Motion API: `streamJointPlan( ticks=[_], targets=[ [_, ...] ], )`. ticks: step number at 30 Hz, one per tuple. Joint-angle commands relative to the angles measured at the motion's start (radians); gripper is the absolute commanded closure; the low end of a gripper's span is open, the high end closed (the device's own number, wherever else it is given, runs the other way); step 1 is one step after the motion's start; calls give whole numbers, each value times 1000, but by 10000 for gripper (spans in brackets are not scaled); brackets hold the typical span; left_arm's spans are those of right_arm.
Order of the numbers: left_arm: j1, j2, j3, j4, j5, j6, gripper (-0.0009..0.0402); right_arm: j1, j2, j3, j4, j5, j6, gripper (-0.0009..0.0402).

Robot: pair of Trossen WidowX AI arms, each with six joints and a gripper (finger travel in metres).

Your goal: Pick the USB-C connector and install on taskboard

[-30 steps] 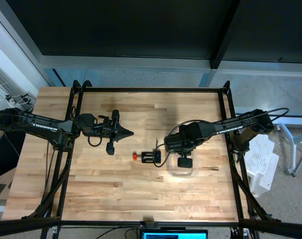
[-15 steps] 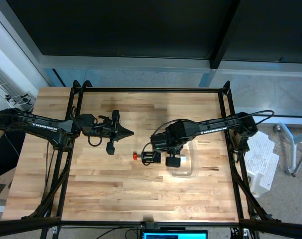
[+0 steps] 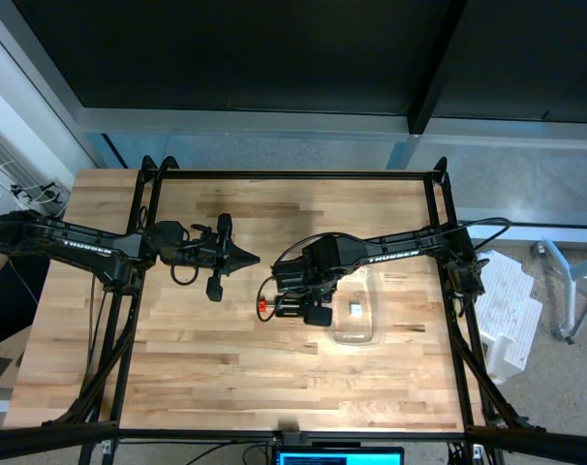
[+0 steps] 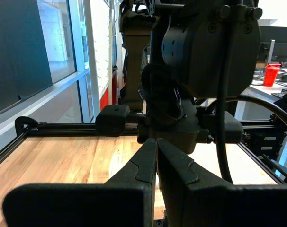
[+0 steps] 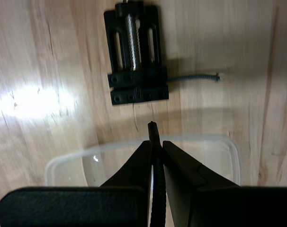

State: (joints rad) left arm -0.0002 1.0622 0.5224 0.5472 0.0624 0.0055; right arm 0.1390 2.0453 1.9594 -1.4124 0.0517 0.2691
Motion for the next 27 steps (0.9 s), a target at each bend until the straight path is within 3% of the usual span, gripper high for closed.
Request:
streamJointPlan(
  ticks=[1, 8, 27],
  targets=[
    [0, 0, 0, 0, 0, 0, 393, 1, 34, 51, -26, 0, 7, 393],
    [0, 0, 0, 0, 0, 0, 393, 6, 90, 130, -59, 8, 10, 393],
    [0, 0, 0, 0, 1, 0, 393, 28, 106, 124, -40, 27, 25, 393]
  ],
)
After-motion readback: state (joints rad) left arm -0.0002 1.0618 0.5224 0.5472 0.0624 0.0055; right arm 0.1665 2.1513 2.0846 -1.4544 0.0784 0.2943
